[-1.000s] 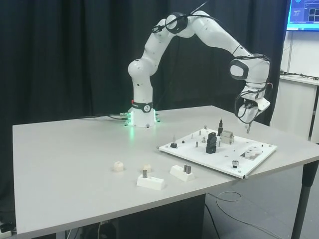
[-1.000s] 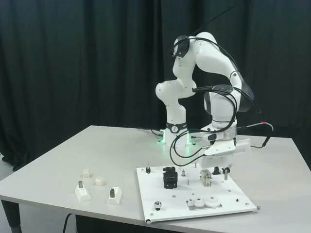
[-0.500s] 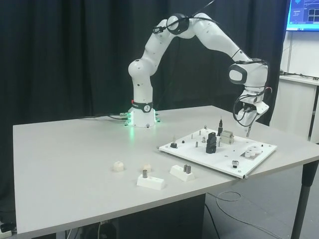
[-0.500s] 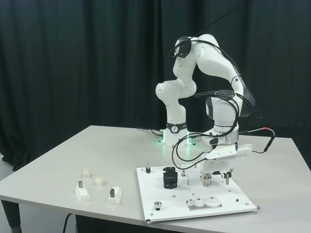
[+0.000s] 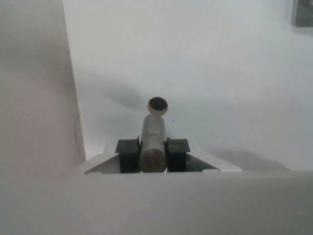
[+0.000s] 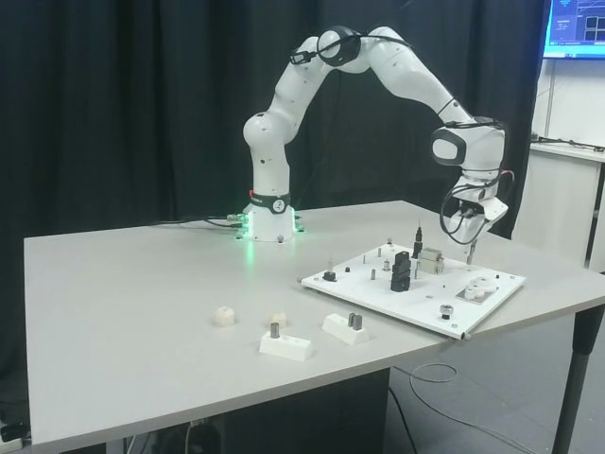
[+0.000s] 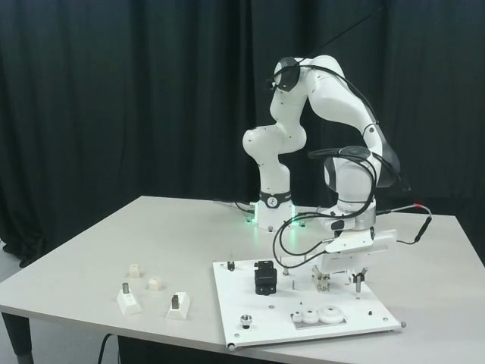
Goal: Insert round peg 3.
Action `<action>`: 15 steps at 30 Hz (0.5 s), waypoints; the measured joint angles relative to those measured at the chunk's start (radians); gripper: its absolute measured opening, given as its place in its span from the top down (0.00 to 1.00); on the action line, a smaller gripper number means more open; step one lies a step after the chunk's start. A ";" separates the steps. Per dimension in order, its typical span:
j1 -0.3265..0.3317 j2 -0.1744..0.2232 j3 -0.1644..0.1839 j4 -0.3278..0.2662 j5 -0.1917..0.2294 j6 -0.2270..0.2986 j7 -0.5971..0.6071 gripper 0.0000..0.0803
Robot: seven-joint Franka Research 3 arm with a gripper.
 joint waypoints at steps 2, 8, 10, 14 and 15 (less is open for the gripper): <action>0.001 0.000 0.001 -0.005 0.000 0.007 0.003 0.86; 0.001 0.002 0.006 -0.022 0.000 0.040 0.009 0.86; 0.001 0.004 0.006 -0.024 0.001 0.047 0.010 0.86; 0.001 0.009 0.008 -0.028 0.004 0.062 0.010 0.86; 0.001 0.011 0.008 -0.028 0.006 0.065 0.010 0.86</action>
